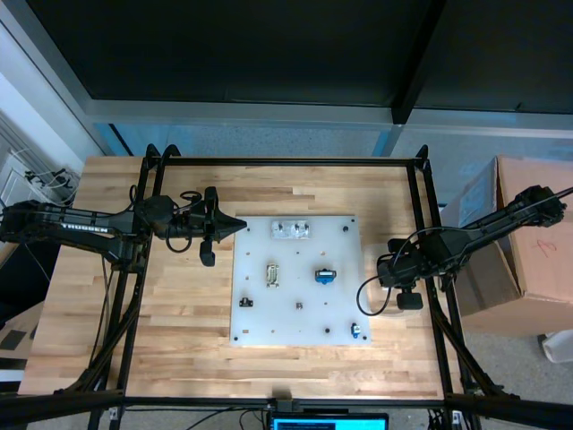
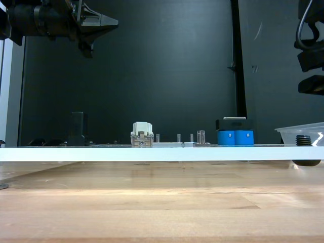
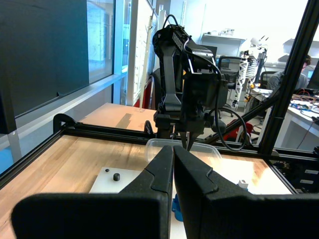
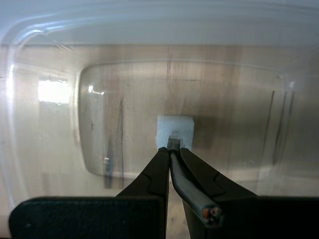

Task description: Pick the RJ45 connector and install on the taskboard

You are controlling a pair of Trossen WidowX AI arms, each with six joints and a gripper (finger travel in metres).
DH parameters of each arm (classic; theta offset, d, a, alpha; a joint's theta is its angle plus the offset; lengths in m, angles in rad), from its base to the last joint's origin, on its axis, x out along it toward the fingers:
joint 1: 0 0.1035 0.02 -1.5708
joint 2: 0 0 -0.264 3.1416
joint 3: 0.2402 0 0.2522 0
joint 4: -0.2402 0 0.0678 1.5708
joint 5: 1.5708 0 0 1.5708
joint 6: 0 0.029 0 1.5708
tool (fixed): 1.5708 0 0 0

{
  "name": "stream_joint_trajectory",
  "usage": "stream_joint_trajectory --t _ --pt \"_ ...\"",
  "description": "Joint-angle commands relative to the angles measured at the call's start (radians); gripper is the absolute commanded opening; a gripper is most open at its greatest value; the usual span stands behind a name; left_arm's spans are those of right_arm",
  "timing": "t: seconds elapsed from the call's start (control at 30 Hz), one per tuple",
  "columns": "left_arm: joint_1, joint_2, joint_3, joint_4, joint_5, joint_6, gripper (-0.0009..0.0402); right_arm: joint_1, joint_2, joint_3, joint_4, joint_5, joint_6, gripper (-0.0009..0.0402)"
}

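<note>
RJ45 connector [image 4: 175,129] rear hidden behind right gripper [image 4: 172,148] jaws; low view crops gripper.

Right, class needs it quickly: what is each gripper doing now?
Left gripper: shut, holding nothing, raised beside the task board.
Right gripper: shut on the RJ45 connector, over the clear tray.

Left end effector [image 1: 242,226] raised at left, closed — right end effector [image 4: 172,149] at right, pinching RJ45 connector [image 4: 173,142].
</note>
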Motion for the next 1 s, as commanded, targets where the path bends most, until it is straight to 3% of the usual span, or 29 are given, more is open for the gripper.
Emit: stream_joint_trajectory --t 0.03,0.43,1.0 --pt "0.000 0.000 0.000 0.000 0.000 0.000 0.0000 0.000 0.000 0.031 -0.025 -0.001 0.000 0.0000" --pt "0.000 0.000 0.000 0.000 0.000 0.000 0.0000 0.025 0.019 0.167 -0.087 -0.009 0.040 0.0000" --pt "0.000 0.000 0.000 0.000 0.000 0.000 0.0000 0.113 0.250 0.368 -0.083 0.002 0.109 0.0000"
